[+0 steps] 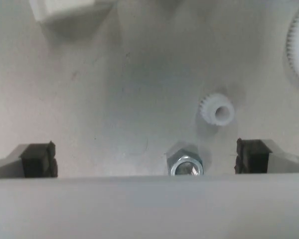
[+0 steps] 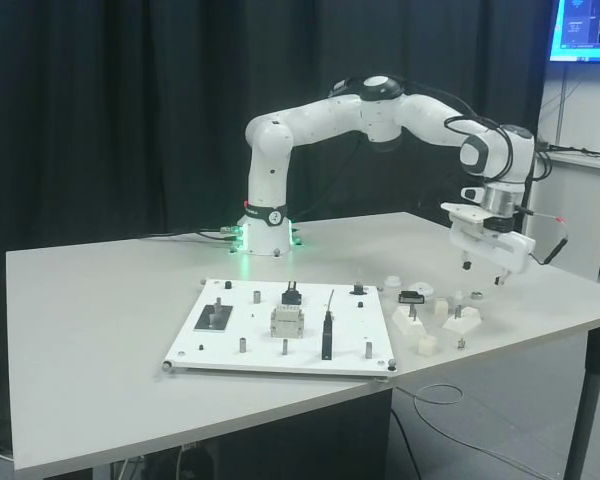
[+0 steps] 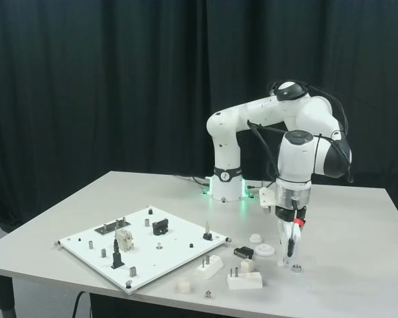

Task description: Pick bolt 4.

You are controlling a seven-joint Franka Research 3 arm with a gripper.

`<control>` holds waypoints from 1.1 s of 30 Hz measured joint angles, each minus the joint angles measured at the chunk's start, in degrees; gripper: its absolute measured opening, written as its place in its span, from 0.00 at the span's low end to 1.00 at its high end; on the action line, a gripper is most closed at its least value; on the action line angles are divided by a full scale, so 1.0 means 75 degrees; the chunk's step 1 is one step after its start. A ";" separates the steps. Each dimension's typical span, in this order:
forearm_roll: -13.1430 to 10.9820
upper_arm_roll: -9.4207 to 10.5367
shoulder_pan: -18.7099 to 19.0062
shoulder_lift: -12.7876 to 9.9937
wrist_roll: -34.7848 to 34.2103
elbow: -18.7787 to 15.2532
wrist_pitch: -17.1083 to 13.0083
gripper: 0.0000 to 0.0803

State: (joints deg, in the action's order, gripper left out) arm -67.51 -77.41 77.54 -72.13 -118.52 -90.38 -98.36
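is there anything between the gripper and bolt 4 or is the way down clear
Nothing visible stands in the way. In the wrist view the bolt stands upright on the grey table, in the gap between the open fingers of the gripper. The small white gear sits just beyond it, apart from the bolt and outside the fingers' closing line.

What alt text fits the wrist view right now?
The open gripper hangs above the grey table, a metal nut standing between its black fingertips, nearer one side. A small white gear sits just beyond the nut; white parts show at the edges.
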 joint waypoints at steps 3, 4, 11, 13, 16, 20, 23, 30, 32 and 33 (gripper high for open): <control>-0.0014 0.0053 0.0031 0.0002 0.0000 -0.0053 -0.0084 1.00; -0.0033 0.0073 0.0042 0.0006 0.0000 -0.0073 -0.0108 1.00; -0.0266 0.0275 0.0143 0.0054 0.0012 -0.0242 -0.0309 1.00; -0.0288 0.0335 0.0178 0.0076 0.0031 -0.0291 -0.0382 1.00; -0.0314 0.0429 0.0232 0.0109 0.0071 -0.0367 -0.0503 1.00; -0.0364 0.0503 0.0306 0.0114 0.0082 -0.0433 -0.0556 1.00; -0.0398 0.0555 0.0376 0.0117 0.0084 -0.0497 -0.0612 1.00; -0.0413 0.0675 0.0563 0.0119 0.0086 -0.0638 -0.0846 1.00; -0.0413 0.0697 0.0627 0.0119 0.0086 -0.0694 -0.0947 1.00; -0.0413 0.0707 0.0661 0.0119 0.0086 -0.0729 -0.1004 1.00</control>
State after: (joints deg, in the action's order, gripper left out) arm -70.61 -72.10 82.50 -71.23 -117.88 -95.84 -105.89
